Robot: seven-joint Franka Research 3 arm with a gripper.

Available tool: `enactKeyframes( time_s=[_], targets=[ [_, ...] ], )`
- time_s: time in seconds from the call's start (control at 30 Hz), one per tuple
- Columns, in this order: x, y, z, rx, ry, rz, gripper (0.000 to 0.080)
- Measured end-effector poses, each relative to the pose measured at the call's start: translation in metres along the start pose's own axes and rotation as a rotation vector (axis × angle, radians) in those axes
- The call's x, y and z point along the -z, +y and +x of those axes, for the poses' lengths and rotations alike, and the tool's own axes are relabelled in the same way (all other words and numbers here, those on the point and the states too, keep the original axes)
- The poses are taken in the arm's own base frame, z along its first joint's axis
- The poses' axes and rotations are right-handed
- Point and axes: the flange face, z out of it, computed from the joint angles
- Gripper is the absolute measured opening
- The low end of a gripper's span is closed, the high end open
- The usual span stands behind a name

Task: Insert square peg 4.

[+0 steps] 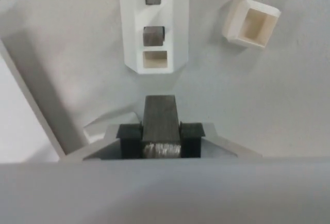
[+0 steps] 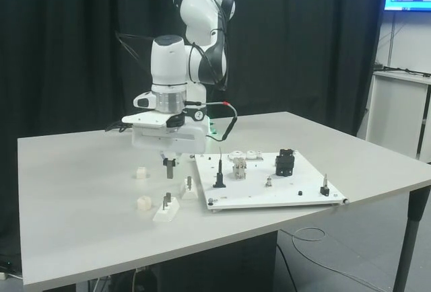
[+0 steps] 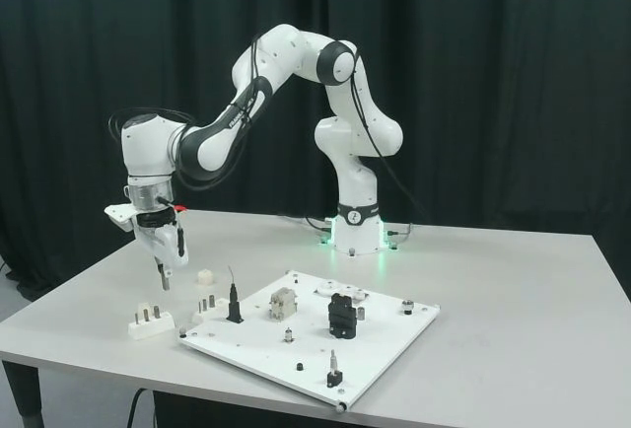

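My gripper is shut on a grey square peg, held between two black fingers. Below and ahead lies a white peg holder with two grey pegs standing in it and one empty square hole at its near end. In the first room view the gripper hangs above the table with the peg pointing down, higher than the holder and apart from it. The second room view shows the gripper just above and behind the holder.
A white square cup lies on its side beside the holder. A second small white block with pegs and two small white parts sit nearby. A white assembly board with black fixtures lies to the right.
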Motion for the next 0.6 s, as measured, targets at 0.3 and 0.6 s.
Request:
enactKeyframes(
  time_s=[0.3,0.6],
  targets=[
    [-0.001,-0.010,-0.012,0.092,-0.005,0.021,0.0150],
    [0.002,-0.030,-0.034,0.149,-0.015,0.075,0.0150]
  ],
)
